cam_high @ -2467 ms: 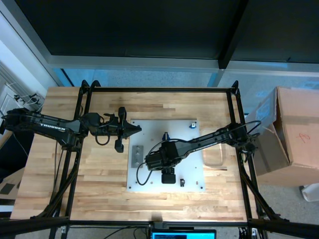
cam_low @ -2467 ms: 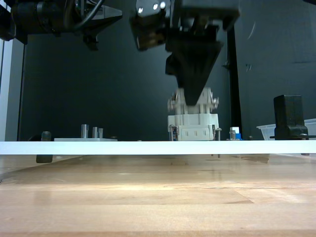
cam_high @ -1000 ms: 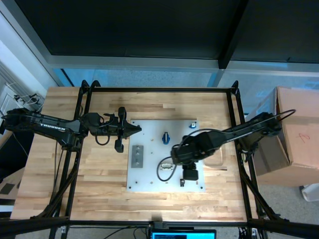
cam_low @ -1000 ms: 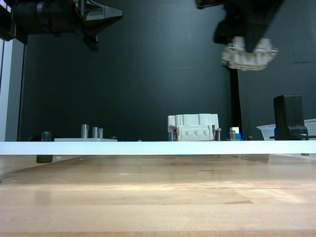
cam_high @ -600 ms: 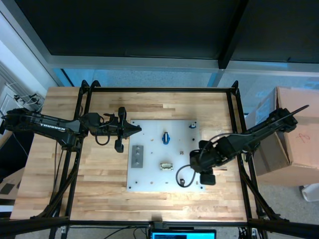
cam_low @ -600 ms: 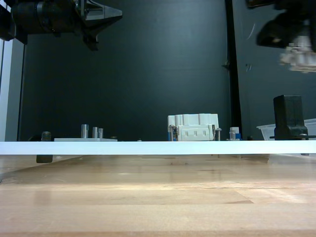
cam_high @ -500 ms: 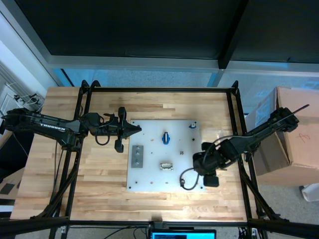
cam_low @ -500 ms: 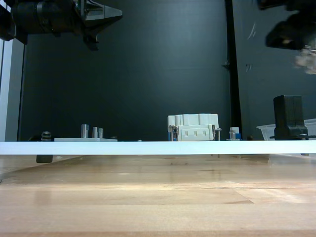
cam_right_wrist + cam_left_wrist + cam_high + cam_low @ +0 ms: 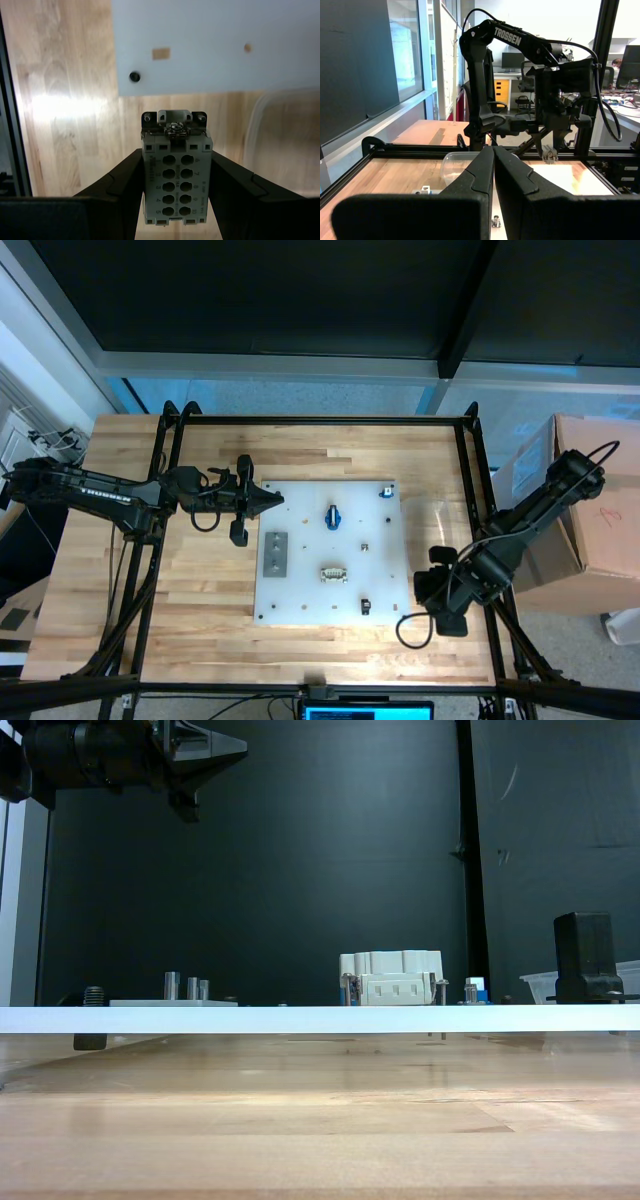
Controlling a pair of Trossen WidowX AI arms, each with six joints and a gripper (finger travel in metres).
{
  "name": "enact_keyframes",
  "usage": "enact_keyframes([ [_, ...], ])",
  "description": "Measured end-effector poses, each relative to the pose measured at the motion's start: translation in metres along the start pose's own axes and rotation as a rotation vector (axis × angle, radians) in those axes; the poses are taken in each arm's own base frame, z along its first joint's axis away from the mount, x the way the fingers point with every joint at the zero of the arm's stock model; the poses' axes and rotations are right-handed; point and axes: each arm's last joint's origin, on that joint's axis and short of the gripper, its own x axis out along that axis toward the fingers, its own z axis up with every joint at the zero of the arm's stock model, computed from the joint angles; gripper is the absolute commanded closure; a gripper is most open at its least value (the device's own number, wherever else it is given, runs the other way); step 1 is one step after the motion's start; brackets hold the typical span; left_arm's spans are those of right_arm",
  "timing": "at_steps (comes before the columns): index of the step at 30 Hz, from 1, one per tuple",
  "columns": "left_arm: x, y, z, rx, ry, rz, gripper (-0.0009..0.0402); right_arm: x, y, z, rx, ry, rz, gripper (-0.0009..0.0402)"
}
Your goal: Remove the HAN10E connector from the taskboard and place in the container
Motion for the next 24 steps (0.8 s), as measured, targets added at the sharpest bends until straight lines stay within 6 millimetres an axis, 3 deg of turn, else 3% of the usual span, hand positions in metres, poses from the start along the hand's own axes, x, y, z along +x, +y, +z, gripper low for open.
enact_keyframes([
  [10, 0.000, 0.000, 0.000, 0.000, 0.000, 0.000, 0.0393, -0.002, 0.009, -0.018, -0.025, 0.026, -0.026, 0.0393],
  [16, 0.000, 0.000, 0.000, 0.000, 0.000, 0.000, 0.0393, 0.008, 0.007, -0.030, -0.010, 0.044, -0.060, 0.0393],
  [24, 0.000, 0.000, 0.000, 0.000, 0.000, 0.000, 0.0393, 0.014, 0.007, -0.031, -0.011, 0.032, -0.046, 0.0393],
])
